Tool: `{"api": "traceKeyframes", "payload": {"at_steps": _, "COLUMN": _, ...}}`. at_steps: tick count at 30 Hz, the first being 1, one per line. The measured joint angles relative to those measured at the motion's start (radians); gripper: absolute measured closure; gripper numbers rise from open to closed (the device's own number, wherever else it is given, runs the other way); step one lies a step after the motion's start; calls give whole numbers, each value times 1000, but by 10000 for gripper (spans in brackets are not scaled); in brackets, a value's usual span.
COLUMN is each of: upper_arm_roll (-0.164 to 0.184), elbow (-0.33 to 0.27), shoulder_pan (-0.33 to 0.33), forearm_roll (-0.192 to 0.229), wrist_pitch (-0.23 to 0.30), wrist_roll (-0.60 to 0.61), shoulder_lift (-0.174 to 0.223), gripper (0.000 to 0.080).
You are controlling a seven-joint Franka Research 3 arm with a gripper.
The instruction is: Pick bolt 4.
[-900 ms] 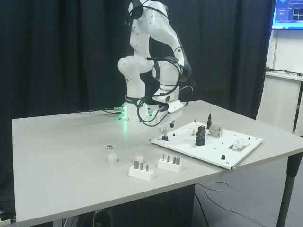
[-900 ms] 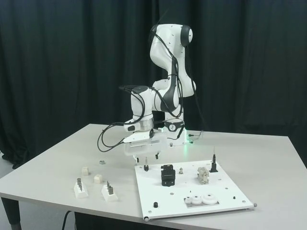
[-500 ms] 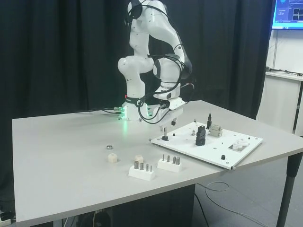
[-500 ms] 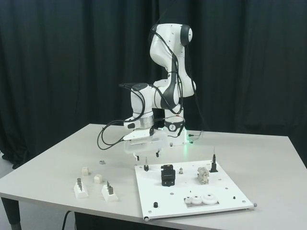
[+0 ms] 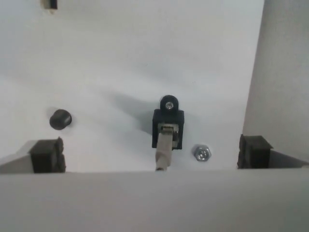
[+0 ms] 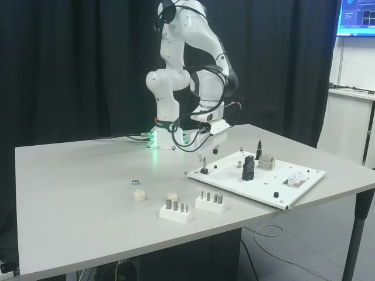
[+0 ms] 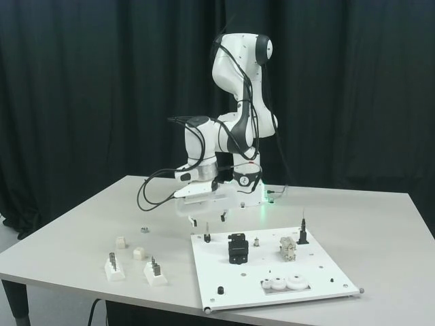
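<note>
A short grey bolt (image 5: pixel 163 147) stands upright in a small black holder (image 5: pixel 168 126) on the white board (image 5: pixel 120 63). My gripper (image 5: pixel 149 153) hangs above it, open, with its black fingertips (image 5: pixel 46 155) wide apart on either side of the bolt and touching nothing. In the first room view the gripper (image 6: pixel 206 157) hovers a short way above the holder (image 6: pixel 203 171) at the board's near-left corner. The second room view shows the gripper (image 7: pixel 215 221) above that holder (image 7: pixel 206 238) with both fingers apart.
A nut (image 5: pixel 202 153) and a black knob (image 5: pixel 60 119) sit on the board beside the holder. Further along the board (image 6: pixel 234 181) are a black block (image 6: pixel 248 168) and white gears (image 6: pixel 295 179). Two white bolt racks (image 6: pixel 176 211) stand on the table.
The gripper has risen a little straight above the black holder, and the wrist has lifted with it. Everything on the board and table has stayed in place.
</note>
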Motion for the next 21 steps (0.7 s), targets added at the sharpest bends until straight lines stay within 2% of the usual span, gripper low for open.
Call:
{"api": "traceKeyframes", "payload": {"at_steps": 12, "upper_arm_roll": 0, "elbow": 11, "shoulder_pan": 0, "forearm_roll": -18, "wrist_pitch": -16, "wrist_roll": 11, "shoulder_lift": -6, "gripper": 3}}
{"api": "traceKeyframes", "payload": {"at_steps": 21, "upper_arm_roll": 0, "elbow": 12, "shoulder_pan": 4, "forearm_roll": -76, "wrist_pitch": -23, "wrist_roll": 5, "shoulder_lift": -12, "gripper": 3}}
